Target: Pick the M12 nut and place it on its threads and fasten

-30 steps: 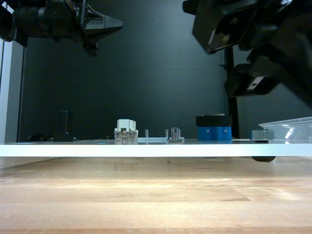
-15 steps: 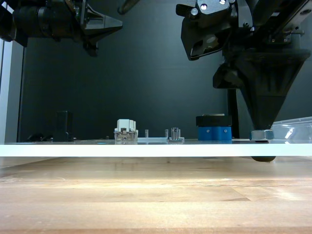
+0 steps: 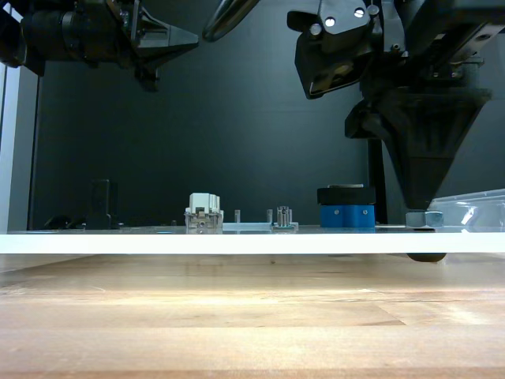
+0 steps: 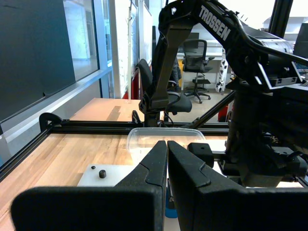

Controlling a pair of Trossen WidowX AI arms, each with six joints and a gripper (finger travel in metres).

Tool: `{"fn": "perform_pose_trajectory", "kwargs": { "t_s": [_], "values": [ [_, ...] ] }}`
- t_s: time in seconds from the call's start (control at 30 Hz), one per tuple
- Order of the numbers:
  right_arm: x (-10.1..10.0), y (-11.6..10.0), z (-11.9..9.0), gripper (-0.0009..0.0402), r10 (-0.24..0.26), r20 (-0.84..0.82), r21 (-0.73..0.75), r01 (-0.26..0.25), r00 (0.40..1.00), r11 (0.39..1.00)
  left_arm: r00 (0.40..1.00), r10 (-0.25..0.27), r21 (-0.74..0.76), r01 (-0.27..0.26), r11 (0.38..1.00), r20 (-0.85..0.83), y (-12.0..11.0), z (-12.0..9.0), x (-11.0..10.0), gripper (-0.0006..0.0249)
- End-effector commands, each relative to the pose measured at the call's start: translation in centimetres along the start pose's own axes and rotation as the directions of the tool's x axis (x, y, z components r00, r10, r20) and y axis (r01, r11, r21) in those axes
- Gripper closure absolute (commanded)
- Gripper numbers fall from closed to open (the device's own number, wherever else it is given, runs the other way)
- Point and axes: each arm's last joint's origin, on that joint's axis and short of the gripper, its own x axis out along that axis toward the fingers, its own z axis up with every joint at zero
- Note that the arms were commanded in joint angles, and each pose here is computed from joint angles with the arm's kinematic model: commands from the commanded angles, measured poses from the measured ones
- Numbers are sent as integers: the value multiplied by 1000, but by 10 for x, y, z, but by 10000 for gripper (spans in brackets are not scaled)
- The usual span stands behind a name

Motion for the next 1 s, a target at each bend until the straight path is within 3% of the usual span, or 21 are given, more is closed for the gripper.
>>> {"fn": "perform_pose_trajectory", "kwargs": {
  "t_s": [0.03, 0.13, 0.23, 0.3, 0.47, 0.6, 0.7, 0.83, 1.0],
  "values": [
    [4, 3, 3, 393, 33, 15, 13, -33, 999, 999, 1000, 0, 0, 0, 1000, 0, 0, 0, 0, 243],
    [9, 8, 4, 393, 115, 8, 0, -115, 993, 993, 1000, 0, 0, 0, 1000, 0, 0, 0, 0, 243],
    [11, 13, 1, 393, 294, -83, -65, -299, 952, 952, 1000, 0, 0, 0, 1000, 1, 0, 0, 0, 243],
    [9, 14, -3, 393, 348, -143, -76, -361, 926, 929, 1000, 0, 0, 0, 1000, 0, 0, 0, 0, 243],
    [2, 9, -6, 393, 297, -144, -75, -310, 944, 948, 1000, 0, 0, 0, 1000, 3, 0, 0, 0, 243],
    [2, 6, -6, 393, 218, -108, -79, -227, 970, 971, 1000, -1, 0, 1, 1000, -5, 0, 0, 0, 243],
    [-3, 4, -6, 393, 188, -79, -81, -194, 979, 978, 1000, 0, 0, 0, 1000, -8, 0, -1, 0, 243],
    [-15, -5, -7, 393, 91, 47, -90, -87, 995, 992, 1000, 0, 0, 0, 1000, -21, 0, -2, 0, 243],
    [-29, -28, -6, 393, 167, 196, -94, -151, 966, 984, 999, 2, 0, -2, 1000, -43, 0, -4, 0, 243]
  ]
}}
